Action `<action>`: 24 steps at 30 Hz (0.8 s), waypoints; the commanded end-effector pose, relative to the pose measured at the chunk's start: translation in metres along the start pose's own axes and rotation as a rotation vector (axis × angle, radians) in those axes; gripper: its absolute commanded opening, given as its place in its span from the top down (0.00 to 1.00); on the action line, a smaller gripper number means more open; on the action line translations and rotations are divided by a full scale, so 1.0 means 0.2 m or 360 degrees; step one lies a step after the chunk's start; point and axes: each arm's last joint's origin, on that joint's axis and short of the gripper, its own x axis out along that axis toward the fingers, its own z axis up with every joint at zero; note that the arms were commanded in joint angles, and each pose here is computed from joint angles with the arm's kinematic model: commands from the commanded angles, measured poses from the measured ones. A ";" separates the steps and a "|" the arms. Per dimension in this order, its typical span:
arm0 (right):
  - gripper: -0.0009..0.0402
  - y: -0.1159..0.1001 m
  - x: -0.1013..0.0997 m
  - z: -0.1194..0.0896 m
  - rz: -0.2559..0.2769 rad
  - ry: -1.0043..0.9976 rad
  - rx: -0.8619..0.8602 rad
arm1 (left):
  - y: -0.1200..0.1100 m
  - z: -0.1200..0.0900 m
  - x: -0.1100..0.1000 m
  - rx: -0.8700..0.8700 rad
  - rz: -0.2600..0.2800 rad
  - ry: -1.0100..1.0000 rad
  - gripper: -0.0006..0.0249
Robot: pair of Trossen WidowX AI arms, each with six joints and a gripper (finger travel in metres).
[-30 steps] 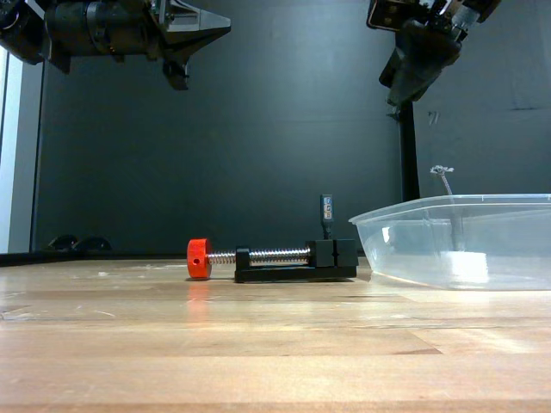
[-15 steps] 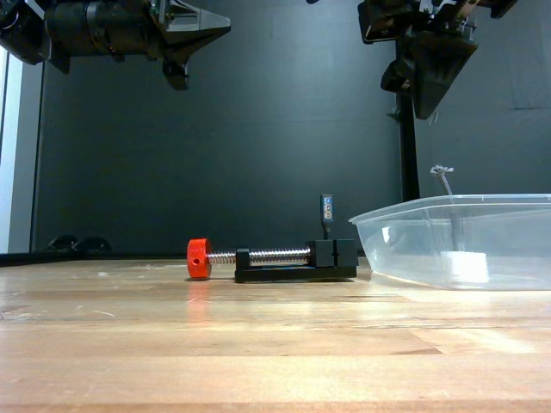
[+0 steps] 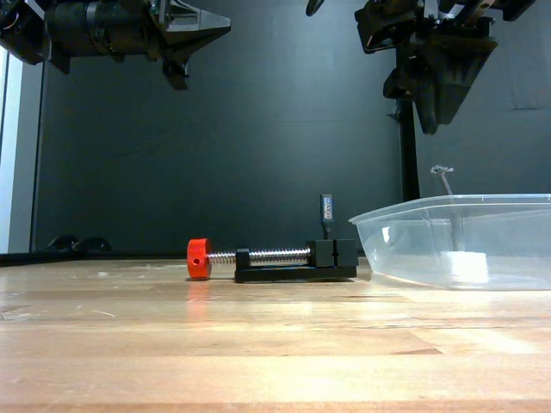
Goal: Pick the usb-c connector and install on the hub
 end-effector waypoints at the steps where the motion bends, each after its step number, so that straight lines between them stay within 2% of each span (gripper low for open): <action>1: 0.59 0.01 0.02 0.01 -0.0002 0.0017 -0.0011 | 0.00 0.00 0.00 0.0000 0.0000 0.0000 0.98; 4: 0.55 0.02 0.03 0.01 -0.0008 0.0030 -0.0008 | 0.00 0.00 0.00 0.0000 -0.0001 0.0001 0.98; 6: 0.52 0.02 0.05 0.02 -0.0043 0.0040 0.0006 | 0.00 0.00 0.00 0.0000 0.0000 0.0001 0.98; 11: 0.48 0.04 0.07 0.02 -0.0045 0.0061 0.0000 | 0.00 0.00 0.00 0.0000 -0.0001 0.0000 0.98; 24: 0.48 0.06 0.16 0.05 -0.0053 0.0119 -0.0022 | 0.00 0.00 0.00 0.0000 0.0000 0.0000 0.98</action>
